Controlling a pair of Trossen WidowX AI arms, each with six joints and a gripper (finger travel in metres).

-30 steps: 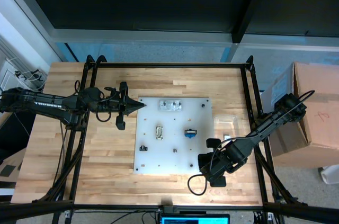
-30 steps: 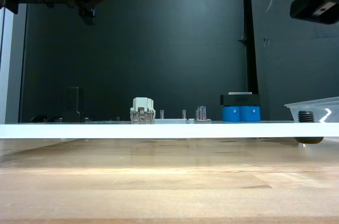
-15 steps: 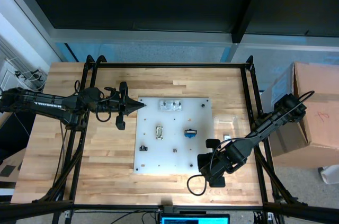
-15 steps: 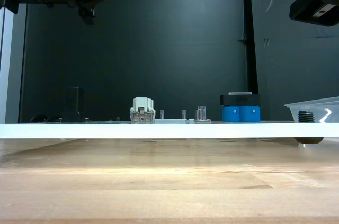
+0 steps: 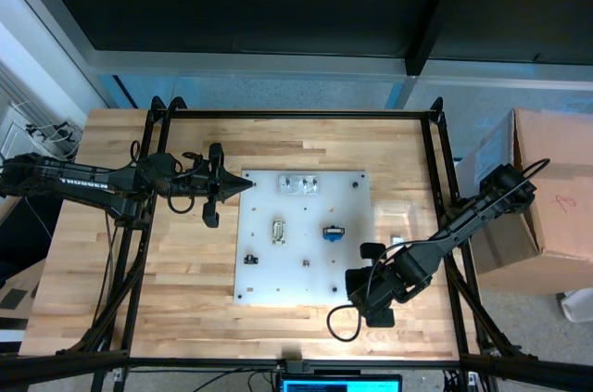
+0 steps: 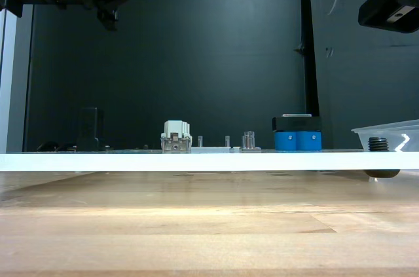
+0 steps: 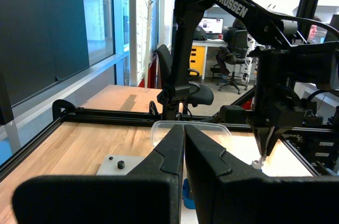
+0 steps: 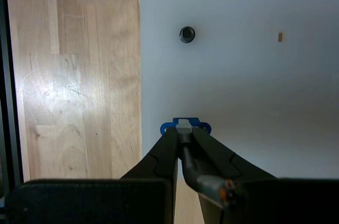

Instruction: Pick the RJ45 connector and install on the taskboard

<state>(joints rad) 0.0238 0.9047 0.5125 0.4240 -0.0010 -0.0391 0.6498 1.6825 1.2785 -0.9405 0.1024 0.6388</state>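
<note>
Wooden table [image 5: 176, 262] carries the white taskboard [image 5: 278, 271]. My right gripper [image 8: 184, 130] hangs over its near right corner, pinching the RJ45 connector [image 8: 184, 124] clear of the board, tip lined up with the blue socket [image 8: 204, 127]. My left gripper [image 7: 184, 134], fingers pressed together, hovers at the board's left edge.

Even overhead light brightens the table [image 5: 185, 253]; the low view is dim against black. Window glare washes the left wrist view, leaving the left gripper [image 7: 184, 127] dark; the near end of the right gripper [image 8: 183, 130] looks perhaps soft.
</note>
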